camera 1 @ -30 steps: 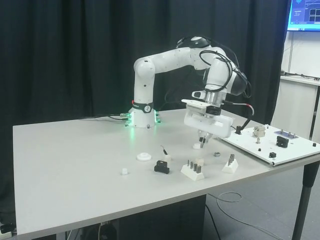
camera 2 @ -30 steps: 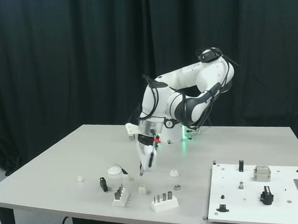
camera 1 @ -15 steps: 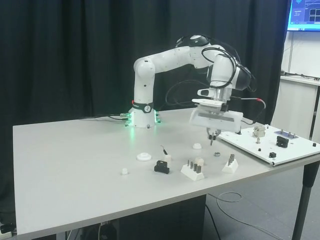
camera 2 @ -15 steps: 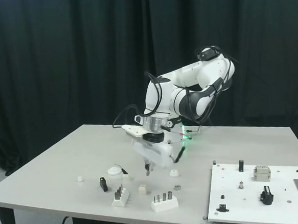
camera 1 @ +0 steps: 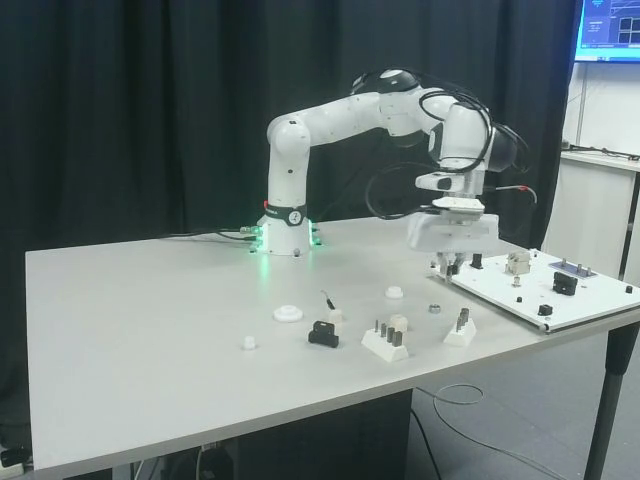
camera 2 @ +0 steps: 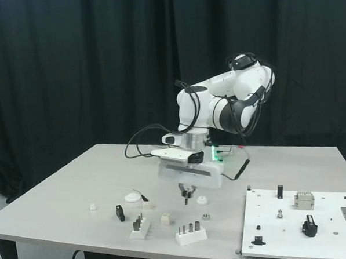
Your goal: Insert Ethernet.
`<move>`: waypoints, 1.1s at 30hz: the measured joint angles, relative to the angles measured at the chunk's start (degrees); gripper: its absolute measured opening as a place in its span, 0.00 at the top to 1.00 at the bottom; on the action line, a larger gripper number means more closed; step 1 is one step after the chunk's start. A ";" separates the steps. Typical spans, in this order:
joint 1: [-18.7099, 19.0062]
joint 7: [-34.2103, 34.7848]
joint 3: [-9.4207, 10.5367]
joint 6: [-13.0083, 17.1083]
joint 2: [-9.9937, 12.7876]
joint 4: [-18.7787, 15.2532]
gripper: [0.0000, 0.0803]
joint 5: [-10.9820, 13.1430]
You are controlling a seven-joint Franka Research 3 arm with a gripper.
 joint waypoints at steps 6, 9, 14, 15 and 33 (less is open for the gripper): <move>-0.01 -7.48 0.08 -1.21 0.00 2.23 0.91 0.01; -0.04 -11.76 0.28 -1.65 0.01 3.36 0.91 0.01; -0.18 -16.62 0.84 -1.98 0.05 5.42 0.91 0.00; -0.22 -17.38 1.00 -2.03 0.06 5.86 0.91 0.00; -1.89 -31.56 4.73 -2.51 0.29 14.22 0.91 -0.73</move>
